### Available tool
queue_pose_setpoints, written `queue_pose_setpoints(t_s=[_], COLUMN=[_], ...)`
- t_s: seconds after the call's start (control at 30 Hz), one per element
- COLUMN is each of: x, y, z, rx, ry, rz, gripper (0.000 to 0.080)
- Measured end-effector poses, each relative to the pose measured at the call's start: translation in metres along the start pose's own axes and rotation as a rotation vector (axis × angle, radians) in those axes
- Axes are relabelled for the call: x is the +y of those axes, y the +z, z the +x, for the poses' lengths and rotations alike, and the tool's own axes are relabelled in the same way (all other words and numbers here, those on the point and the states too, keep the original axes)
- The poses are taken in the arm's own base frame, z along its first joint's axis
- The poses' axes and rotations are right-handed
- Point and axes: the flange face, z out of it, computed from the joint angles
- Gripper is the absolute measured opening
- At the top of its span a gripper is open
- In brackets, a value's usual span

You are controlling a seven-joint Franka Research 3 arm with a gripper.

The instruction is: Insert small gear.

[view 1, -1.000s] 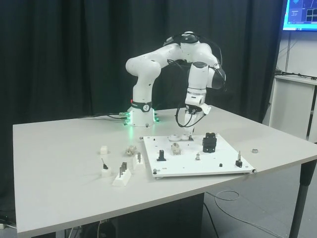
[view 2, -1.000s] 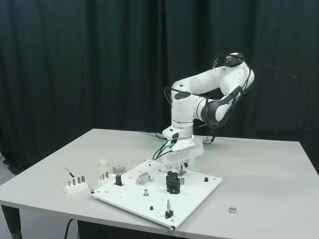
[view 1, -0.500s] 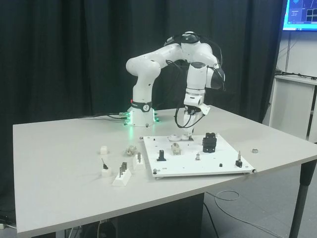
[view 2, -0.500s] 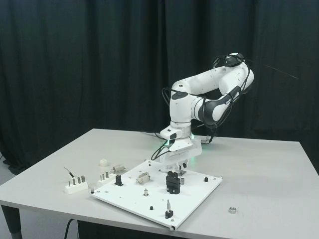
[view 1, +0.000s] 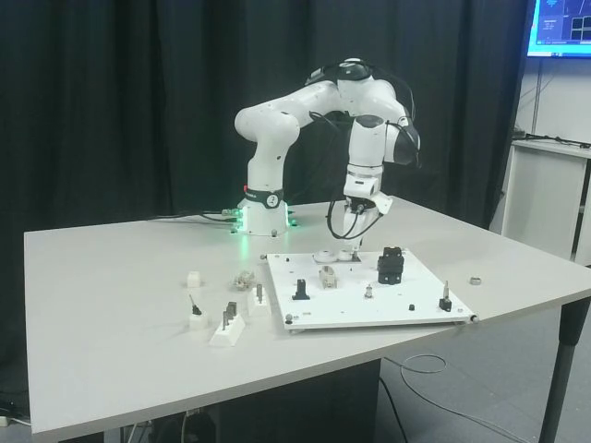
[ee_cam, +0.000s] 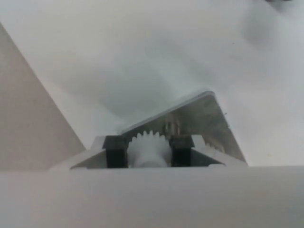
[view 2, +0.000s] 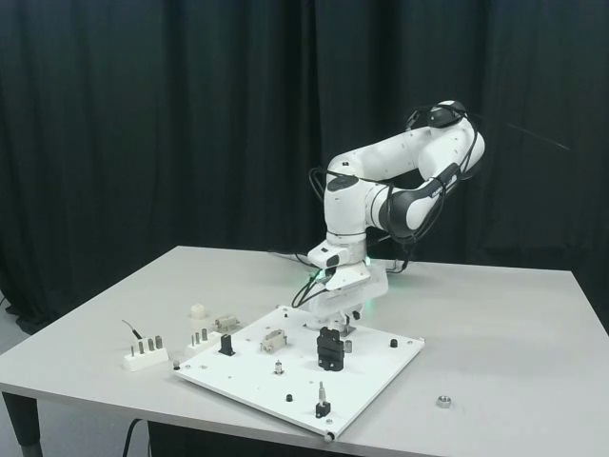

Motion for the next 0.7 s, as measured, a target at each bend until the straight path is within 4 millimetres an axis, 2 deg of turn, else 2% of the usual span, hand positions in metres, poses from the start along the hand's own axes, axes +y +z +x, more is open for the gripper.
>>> queue_pose_setpoints(t_s=[0.7], x=[0.0019], y=[-0.0002], z=[0.0050], rx=[0.045], ry=[-0.001], rz=[-0.027], gripper=[0.0194])
